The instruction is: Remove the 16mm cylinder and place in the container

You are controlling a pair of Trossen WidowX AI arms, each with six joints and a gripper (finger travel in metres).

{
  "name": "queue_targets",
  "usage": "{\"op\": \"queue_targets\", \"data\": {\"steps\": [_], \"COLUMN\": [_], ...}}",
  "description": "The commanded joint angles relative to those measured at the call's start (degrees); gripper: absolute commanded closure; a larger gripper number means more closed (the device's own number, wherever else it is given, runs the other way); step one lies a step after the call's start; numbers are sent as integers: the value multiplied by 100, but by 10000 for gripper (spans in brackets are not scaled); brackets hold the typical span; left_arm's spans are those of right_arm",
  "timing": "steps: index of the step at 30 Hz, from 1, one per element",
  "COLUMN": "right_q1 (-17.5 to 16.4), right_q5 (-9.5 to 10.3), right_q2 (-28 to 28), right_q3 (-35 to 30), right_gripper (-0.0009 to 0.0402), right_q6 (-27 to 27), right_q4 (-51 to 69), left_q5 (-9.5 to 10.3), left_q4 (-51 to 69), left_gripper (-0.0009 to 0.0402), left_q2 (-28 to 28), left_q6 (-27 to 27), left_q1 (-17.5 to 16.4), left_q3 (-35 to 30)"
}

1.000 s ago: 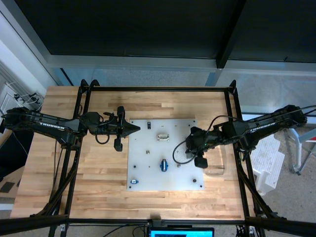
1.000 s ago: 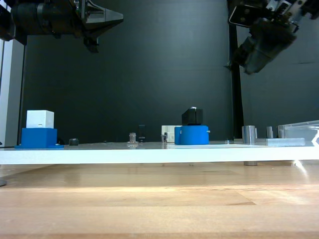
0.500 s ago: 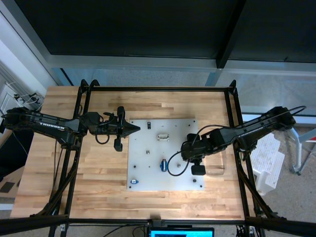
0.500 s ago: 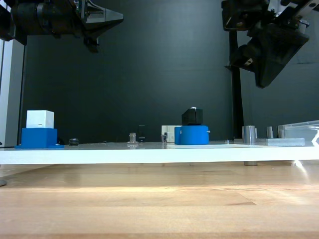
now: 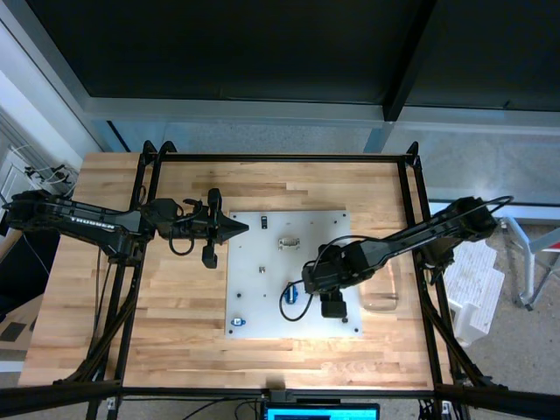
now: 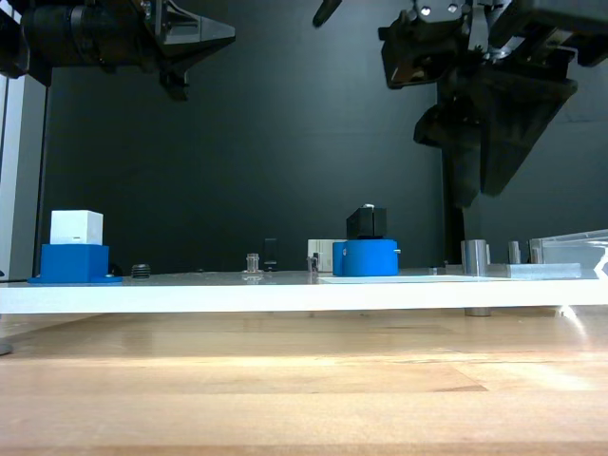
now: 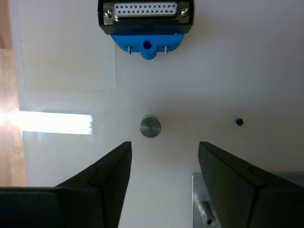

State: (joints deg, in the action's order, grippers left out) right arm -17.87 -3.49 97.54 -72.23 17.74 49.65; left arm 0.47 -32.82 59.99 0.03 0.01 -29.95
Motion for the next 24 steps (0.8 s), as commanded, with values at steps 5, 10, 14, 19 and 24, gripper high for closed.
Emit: {"op": "queue_targets", "data": {"steps": [5,10,14,19,24], "right_q1": [-31,-76,-114,-155,-175], "right_q5": [9,7,9,13,11], "right_q2": [415,595,719,800,800], "right_q3": [-219,-212,-203,-129,-59], "right_gripper": [187,191,196,204,221], "right_q6": [107,195,282,299,302], "right_q4": [17,-37,-136,-223,-289], "left_q5": [0,0,0,0,0], "left_q4": [-2,-2,-2,-2,-2], "left_gripper": [393,393,393,393,393], "left_q2": [2,2,2,2,2], "left_q6": [0,0,0,0,0], "left_q1": [-2,0,0,0,0], "left_q3": [0,0,0,0,0]}}
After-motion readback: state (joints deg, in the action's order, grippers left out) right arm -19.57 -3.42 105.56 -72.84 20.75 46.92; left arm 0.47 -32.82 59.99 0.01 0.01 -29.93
